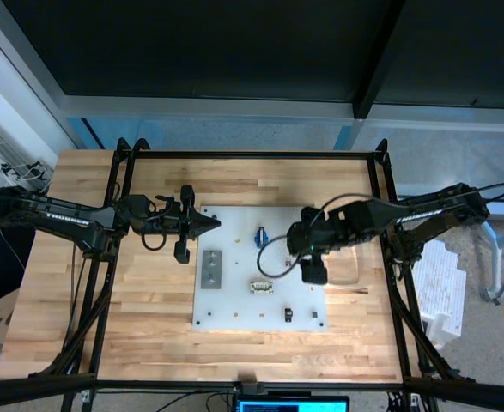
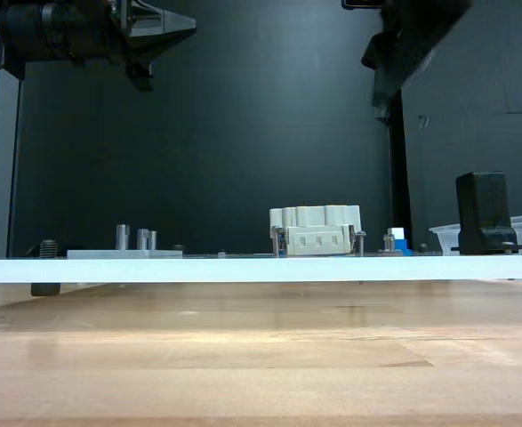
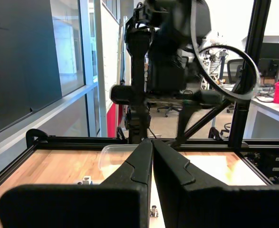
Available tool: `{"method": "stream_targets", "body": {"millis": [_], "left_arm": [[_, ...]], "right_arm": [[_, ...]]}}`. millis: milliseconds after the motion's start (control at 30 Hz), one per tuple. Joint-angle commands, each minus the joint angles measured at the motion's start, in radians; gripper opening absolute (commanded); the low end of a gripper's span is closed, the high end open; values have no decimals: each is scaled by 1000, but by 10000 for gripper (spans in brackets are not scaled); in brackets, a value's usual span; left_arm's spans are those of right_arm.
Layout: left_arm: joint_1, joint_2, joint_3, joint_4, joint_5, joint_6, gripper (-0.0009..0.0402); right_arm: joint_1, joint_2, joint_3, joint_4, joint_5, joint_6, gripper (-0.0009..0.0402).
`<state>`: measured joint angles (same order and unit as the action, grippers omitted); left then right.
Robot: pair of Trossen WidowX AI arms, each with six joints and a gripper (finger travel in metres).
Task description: Pick the 16mm bar and install on taskboard
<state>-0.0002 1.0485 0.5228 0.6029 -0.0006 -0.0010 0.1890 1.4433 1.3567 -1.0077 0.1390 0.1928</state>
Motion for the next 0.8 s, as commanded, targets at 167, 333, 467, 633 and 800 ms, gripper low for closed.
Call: {"method": "stream_targets", "body": {"millis": [167,333,467,633,800], "left_arm": [[0,0,0,0,0,0,0],[0,0,0,0,0,0,0],[0,0,0,0,0,0,0],[0,0,0,0,0,0,0],[0,0,0,0,0,0,0]], "right_arm": [[-107,-49,0,81,-4,-76,192],[-177,-75,-1,132,-10,-132,138],[-207,-92,-1,184,-11,-171,87],[-229,-115,-14,252,-55,-214,23],[-242,-157,-76,374,-86,-238,5]]}}
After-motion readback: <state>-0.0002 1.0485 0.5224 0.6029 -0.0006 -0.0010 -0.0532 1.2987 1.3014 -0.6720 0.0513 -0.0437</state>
